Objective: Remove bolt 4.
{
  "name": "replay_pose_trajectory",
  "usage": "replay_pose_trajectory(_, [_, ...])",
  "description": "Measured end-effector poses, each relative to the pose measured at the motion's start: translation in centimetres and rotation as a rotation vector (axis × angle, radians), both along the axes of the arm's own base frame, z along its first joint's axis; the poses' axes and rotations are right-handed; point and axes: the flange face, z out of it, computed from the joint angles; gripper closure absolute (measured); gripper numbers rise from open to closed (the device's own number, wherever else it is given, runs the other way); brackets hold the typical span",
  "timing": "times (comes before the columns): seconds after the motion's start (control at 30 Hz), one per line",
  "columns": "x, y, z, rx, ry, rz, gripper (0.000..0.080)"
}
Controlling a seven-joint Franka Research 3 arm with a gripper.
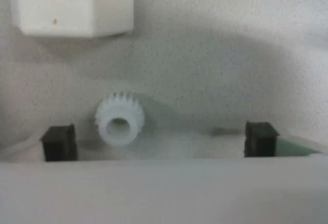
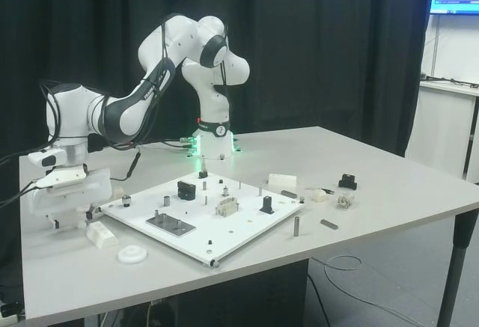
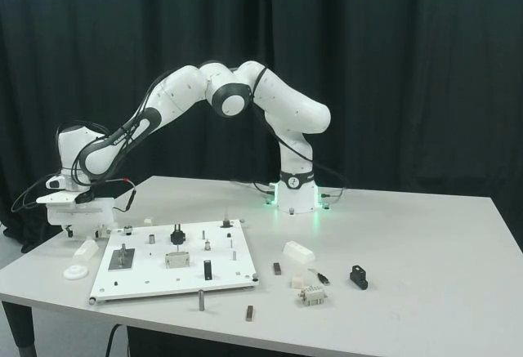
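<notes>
My gripper (image 1: 159, 141) hangs low over the grey table, off the left edge of the white assembly board (image 2: 224, 230), and is open; its black fingertips (image 1: 59, 143) stand wide apart with nothing held. In the wrist view a small white toothed gear (image 1: 119, 120) lies on the table between the fingers, nearer one of them. Several small bolts and pegs stand upright on the board (image 3: 155, 279); I cannot tell which one is bolt 4. In the room views the gripper (image 2: 72, 220) (image 3: 86, 231) is well away from all of them.
A white block with a round hole (image 1: 72, 3) lies close by, as does a white block (image 2: 101, 233) and a flat white gear disc (image 2: 133, 254). Black fixtures (image 2: 185, 190) stand on the board. Loose parts (image 3: 358, 276) lie to the board's right.
</notes>
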Motion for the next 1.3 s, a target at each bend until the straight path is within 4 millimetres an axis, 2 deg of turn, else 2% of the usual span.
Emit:
replay_pose_trajectory(0.07, [0.2,-0.1,0.3,0.002,0.0,0.002,0.0353])
replay_pose_trajectory(0.1, [0.2,-0.1,0.5,0.003,-0.001,0.004,0.0028])
replay_pose_trajectory(0.63, [1.3,-0.6,3.2,0.019,0.001,0.021,0.0003])
replay_pose_trajectory(0.9, [1.5,-0.7,3.7,0.024,0.002,0.026,0.0003])
replay_pose_trajectory(1.1, [1.6,-0.6,3.8,0.03,0.005,0.092,0.0003])
replay_pose_trajectory(1.3, [1.6,-0.6,3.9,0.031,0.002,0.05,0.0003])
